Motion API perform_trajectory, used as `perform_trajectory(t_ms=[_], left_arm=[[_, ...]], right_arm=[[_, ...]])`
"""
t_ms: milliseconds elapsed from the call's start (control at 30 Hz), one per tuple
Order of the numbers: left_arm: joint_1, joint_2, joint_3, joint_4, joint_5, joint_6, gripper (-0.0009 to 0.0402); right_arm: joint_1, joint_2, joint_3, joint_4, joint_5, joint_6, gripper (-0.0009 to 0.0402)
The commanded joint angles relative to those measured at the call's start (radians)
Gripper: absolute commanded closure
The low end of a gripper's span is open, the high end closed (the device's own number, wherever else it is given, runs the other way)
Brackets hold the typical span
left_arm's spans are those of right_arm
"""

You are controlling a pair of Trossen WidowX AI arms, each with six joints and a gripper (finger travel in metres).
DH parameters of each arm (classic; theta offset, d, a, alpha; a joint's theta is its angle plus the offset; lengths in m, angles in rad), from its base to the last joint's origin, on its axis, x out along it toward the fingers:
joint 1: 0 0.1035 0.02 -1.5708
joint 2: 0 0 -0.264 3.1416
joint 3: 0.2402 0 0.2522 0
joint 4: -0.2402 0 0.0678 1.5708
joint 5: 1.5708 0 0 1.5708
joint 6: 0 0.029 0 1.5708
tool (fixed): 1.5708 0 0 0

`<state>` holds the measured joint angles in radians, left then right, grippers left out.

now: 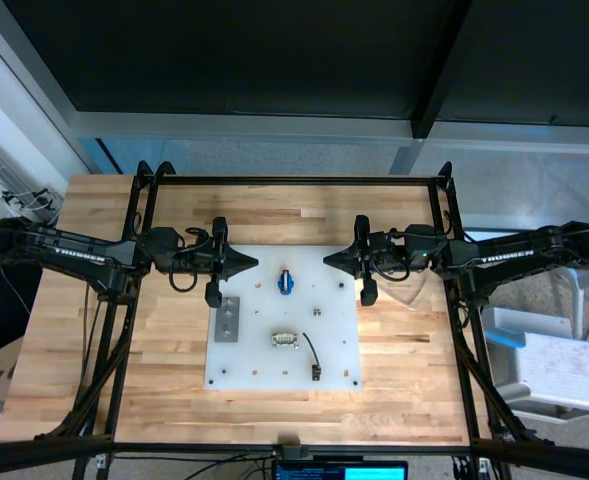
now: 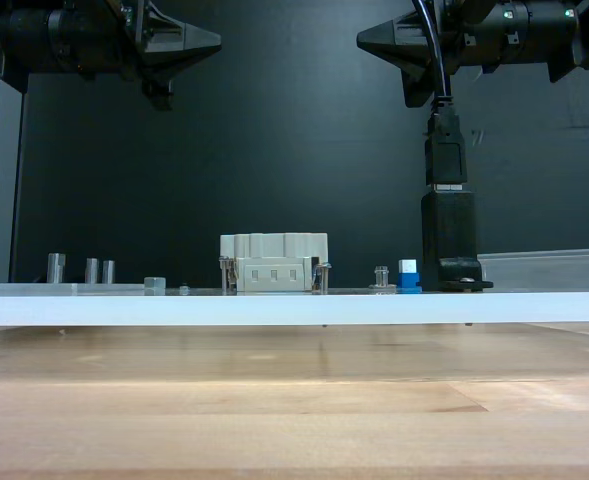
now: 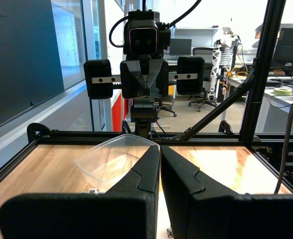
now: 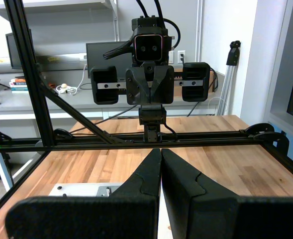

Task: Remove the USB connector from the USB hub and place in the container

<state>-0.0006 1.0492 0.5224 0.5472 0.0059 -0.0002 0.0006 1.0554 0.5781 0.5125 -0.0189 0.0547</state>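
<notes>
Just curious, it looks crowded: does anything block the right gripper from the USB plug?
Nothing visible does. The right gripper, like the left gripper, hovers over the board's far part; the USB connector stands in the USB hub near its front edge.

high view: even overhead light, table (image 1: 404, 390) wood bright, only faint soft shadows under the arms, far half very dark with little detail. low view: black backdrop, left claw (image 2: 217, 42) high at the left and right claw (image 2: 360, 40) high at the right are near-silhouettes; near wood blurred, white board (image 2: 274, 307) edge bright. left wrist view: strong daylight behind, background washed out, glare patch on the wood, clear container (image 3: 101, 162) low contrast. right wrist view: evenly lit, closed claw fingers dark.
</notes>
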Motion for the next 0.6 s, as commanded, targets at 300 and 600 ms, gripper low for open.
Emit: perform_trajectory(t_ms=[300,600], left_arm=[[0.000,0.000,0.000,0.000,0.000,0.000,0.0392],[0.000,0.000,0.000,0.000,0.000,0.000,0.0392]], right_arm=[[0.000,0.000,0.002,-0.008,-0.053,0.016,0.0393],[0.006,0.002,0.154,-0.331,-0.058,0.040,0.0393]])
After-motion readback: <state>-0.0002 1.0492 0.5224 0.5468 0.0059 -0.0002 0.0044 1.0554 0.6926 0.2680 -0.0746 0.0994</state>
